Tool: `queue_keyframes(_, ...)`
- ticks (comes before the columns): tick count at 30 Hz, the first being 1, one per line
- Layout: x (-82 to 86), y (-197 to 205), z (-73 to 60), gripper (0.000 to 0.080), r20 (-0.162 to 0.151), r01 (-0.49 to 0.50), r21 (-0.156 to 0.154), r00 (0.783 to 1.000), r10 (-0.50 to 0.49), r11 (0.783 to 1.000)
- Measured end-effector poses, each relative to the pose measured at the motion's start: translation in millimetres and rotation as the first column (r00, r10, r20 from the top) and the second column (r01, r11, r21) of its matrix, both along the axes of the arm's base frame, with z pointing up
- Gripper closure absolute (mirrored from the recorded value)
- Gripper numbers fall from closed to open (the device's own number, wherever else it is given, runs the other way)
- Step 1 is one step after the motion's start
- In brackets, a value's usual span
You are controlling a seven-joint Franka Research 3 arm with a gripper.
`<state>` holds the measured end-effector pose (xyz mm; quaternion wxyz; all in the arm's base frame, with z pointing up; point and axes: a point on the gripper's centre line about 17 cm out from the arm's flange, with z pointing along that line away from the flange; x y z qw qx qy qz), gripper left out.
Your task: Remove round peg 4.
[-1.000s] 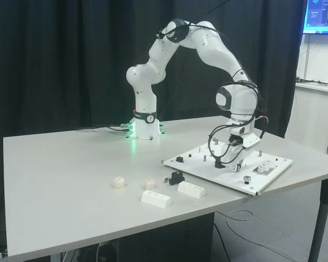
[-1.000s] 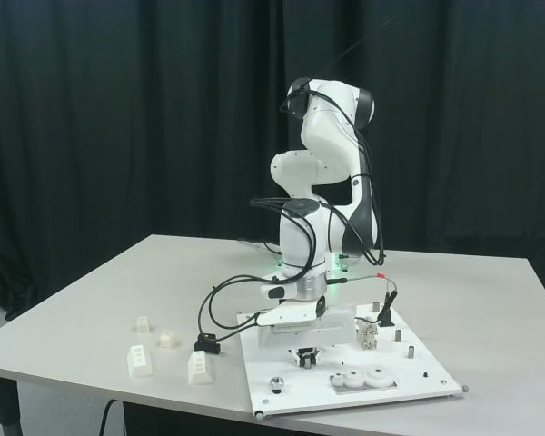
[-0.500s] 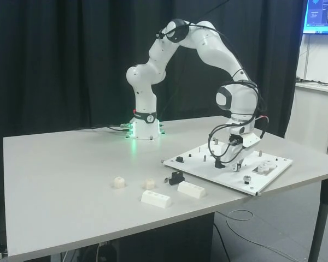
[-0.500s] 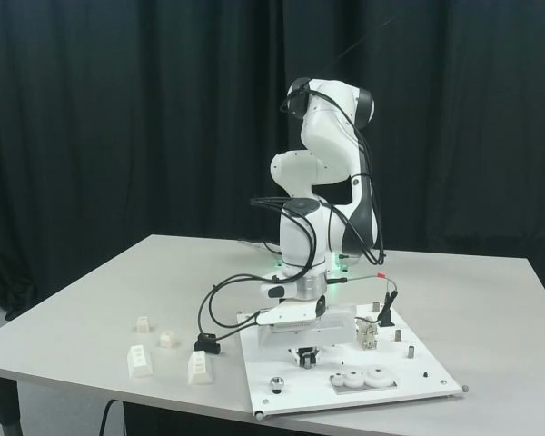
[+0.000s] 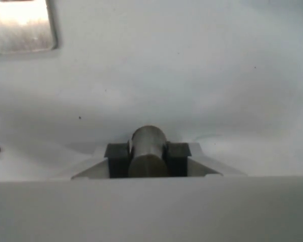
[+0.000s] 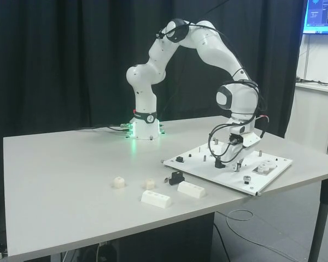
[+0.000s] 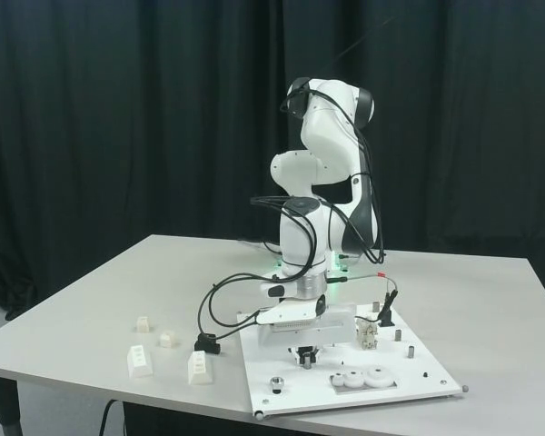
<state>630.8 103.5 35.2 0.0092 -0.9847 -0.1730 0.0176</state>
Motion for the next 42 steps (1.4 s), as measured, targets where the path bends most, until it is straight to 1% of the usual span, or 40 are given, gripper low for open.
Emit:
queue_keyframes(10, 0.4, 0.2, -0.2, 0.0651, 0.002, -0.003, -0.001, 1.0, 0.003, 1.0)
queue_keyframes(23, 1.4, 0.8, 0.1, 0.0651, 0.007, -0.038, -0.024, 0.999, 0.038, 0.999)
queue_keyframes(32, 1.4, 0.7, 0.1, 0.0651, 0.008, -0.038, -0.025, 0.999, 0.038, 0.999)
queue_keyframes(42, 1.3, 0.8, 1.0, 0.0651, 0.017, -0.027, -0.024, 0.999, 0.028, 0.999)
